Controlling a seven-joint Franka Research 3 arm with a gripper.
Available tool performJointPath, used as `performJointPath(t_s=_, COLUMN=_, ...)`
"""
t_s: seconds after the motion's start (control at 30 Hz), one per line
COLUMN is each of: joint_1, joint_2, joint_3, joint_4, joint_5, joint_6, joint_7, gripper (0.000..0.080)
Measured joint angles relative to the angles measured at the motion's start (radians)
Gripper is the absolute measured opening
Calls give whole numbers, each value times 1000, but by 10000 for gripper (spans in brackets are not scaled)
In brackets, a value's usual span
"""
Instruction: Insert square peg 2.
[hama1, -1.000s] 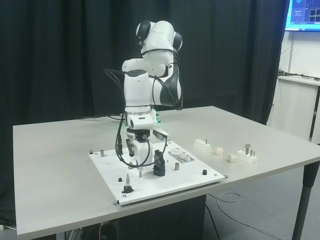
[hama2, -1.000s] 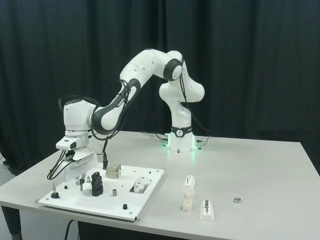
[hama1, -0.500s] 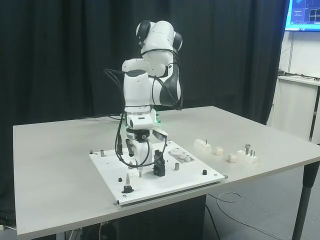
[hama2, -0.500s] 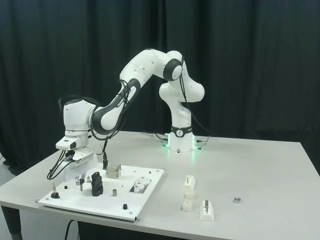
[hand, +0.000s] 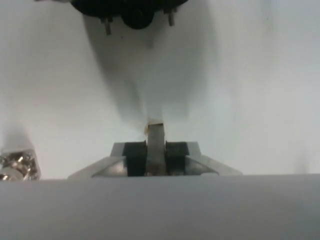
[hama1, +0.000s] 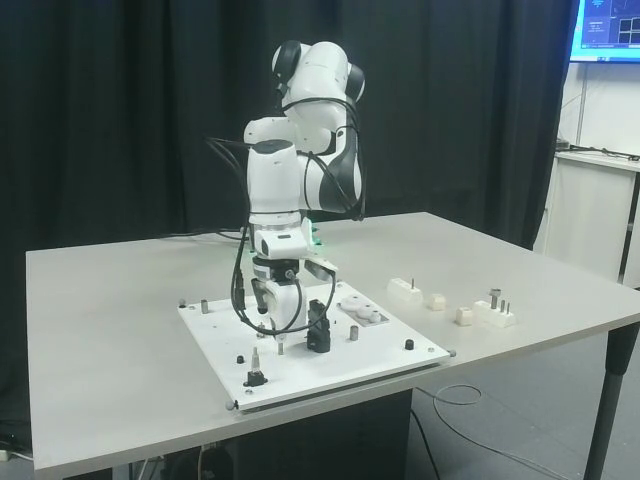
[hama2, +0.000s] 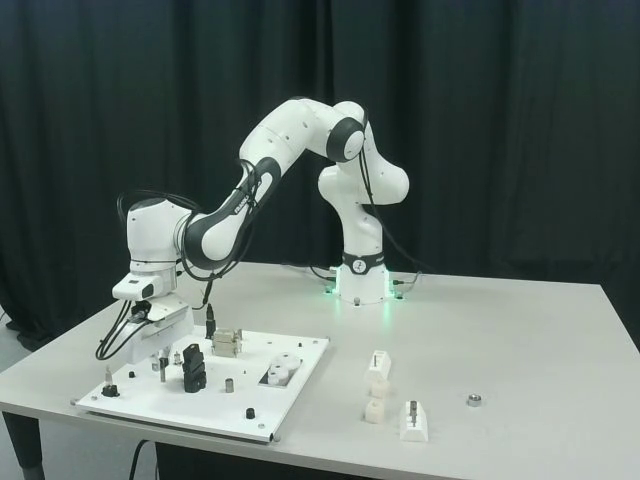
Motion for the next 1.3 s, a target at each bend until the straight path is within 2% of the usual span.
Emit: performJointPath(t_s=1.3, joint_1=3, joint_2=-3, joint_3=-8, joint_4=1, joint_5=0, joint_6=-1, joint_7=11, gripper=75)
